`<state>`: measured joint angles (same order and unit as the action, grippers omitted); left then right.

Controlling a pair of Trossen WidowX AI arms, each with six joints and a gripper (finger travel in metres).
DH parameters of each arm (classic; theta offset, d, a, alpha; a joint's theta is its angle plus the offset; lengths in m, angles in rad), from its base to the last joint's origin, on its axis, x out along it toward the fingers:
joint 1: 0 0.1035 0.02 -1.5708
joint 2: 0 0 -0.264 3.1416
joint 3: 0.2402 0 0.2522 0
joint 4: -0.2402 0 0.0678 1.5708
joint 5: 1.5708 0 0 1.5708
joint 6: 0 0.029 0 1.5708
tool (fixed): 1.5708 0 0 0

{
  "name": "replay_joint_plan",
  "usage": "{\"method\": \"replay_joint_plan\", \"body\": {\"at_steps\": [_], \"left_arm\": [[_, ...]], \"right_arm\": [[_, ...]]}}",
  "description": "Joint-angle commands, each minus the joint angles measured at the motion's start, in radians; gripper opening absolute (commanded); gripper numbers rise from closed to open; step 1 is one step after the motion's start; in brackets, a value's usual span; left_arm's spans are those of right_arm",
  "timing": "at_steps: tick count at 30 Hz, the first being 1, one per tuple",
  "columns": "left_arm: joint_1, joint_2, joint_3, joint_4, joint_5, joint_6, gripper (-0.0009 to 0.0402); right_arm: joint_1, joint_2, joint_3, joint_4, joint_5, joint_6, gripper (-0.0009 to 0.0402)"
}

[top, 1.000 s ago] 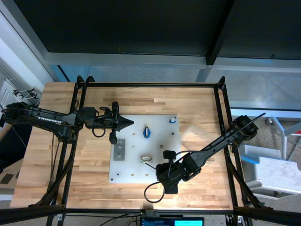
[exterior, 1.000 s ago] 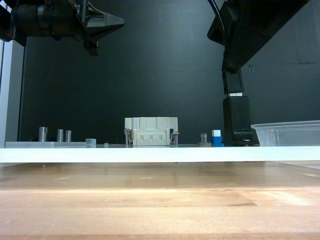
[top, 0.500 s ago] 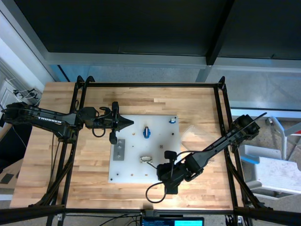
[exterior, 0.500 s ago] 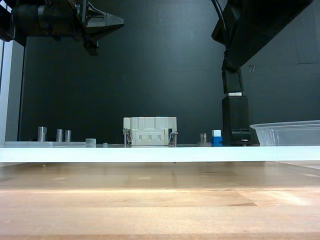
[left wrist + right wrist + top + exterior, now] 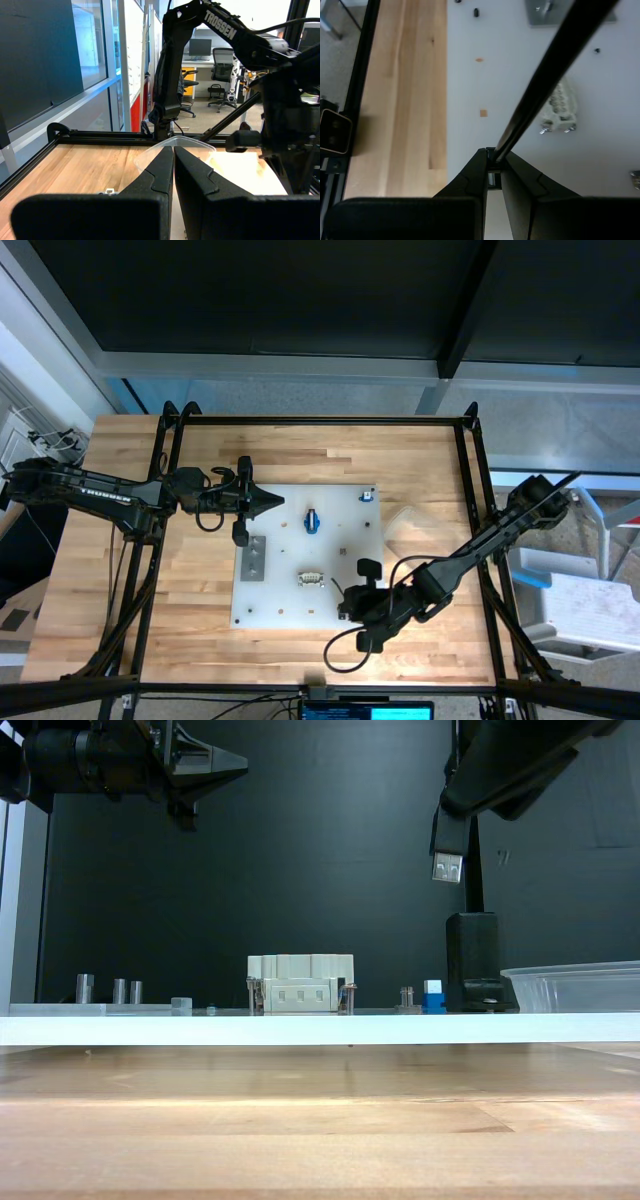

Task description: Remove the USB connector from the USB hub and place in the container

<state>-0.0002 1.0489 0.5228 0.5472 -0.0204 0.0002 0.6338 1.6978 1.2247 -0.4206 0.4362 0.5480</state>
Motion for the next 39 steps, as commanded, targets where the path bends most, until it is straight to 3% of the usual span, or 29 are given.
{"method": "replay_joint_plan", "body": {"at_steps": [1,26,29,34,39], "left_arm": [[0.0,0.0,0.0,0.0,0.0,0.0,0.0001],[0.0,0.0,0.0,0.0,0.0,0.0,0.0001],[0.0,0.0,0.0,0.0,0.0,0.0,0.0001],[0.0,0.0,0.0,0.0,0.0,0.0,0.0001],[0.0,0.0,0.0,0.0,0.0,0.0,0.0001]], "right_arm": [[0.011,-0.01,-0.029,0.011,-0.001,0.016,0.0],[0.016,-0.046,-0.029,-0.023,0.006,0.009,0.0],[0.013,-0.069,-0.029,-0.04,-0.008,0.011,0.0],[-0.012,-0.12,-0.029,-0.086,-0.07,0.025,0.0],[-0.03,-0.177,-0.029,-0.163,-0.074,0.032,0.0]]}}
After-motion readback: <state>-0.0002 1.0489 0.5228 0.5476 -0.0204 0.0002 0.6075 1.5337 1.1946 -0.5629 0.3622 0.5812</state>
